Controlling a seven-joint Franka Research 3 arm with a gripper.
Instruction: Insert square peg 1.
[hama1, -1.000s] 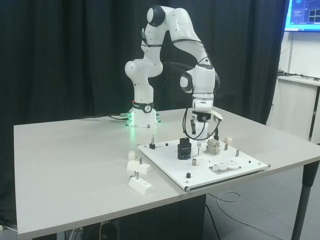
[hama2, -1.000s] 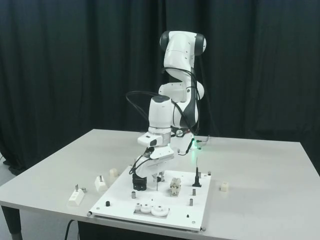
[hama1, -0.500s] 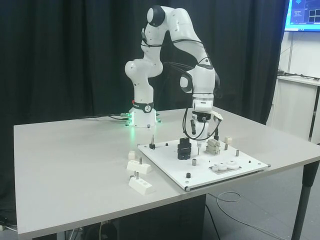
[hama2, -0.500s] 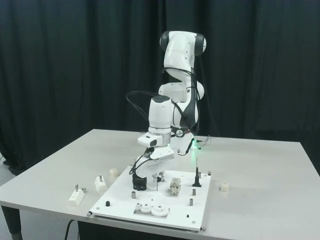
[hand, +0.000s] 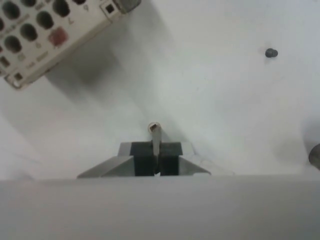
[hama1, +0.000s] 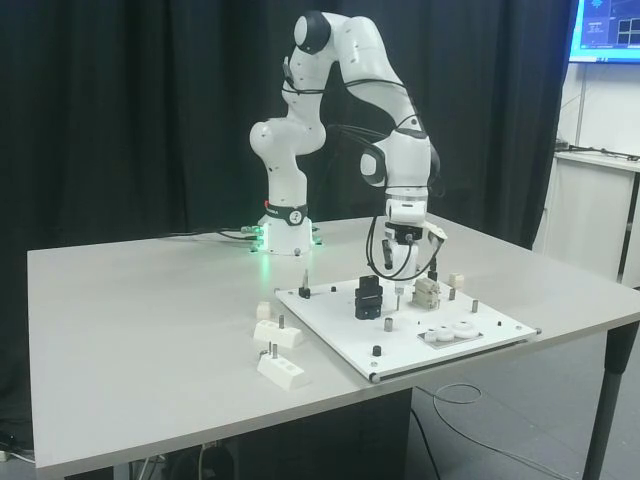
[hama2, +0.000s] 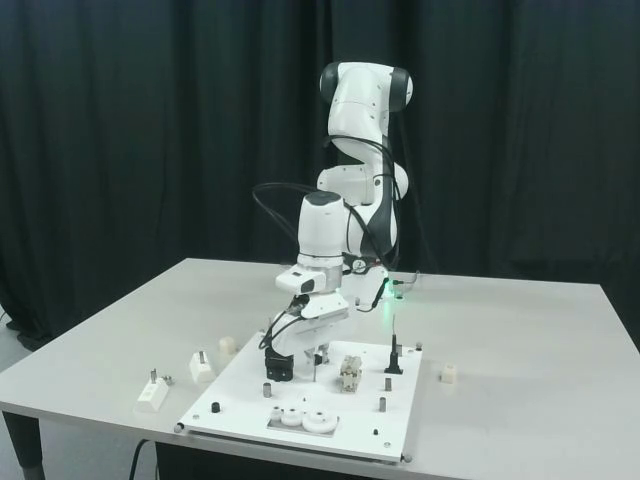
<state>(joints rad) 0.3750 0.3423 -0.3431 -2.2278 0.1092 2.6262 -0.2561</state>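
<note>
No text, label or number is legible anywhere.

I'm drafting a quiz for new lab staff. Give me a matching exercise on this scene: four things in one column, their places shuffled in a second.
Things:
1. peg
2. gears
3. white blocks
4. green light

Places:
A. on the table, beside the board
B. at the arm's base
C. clamped in the gripper
D. on the board, near its front edge

Pairs: 1-C, 2-D, 3-A, 4-B
</note>
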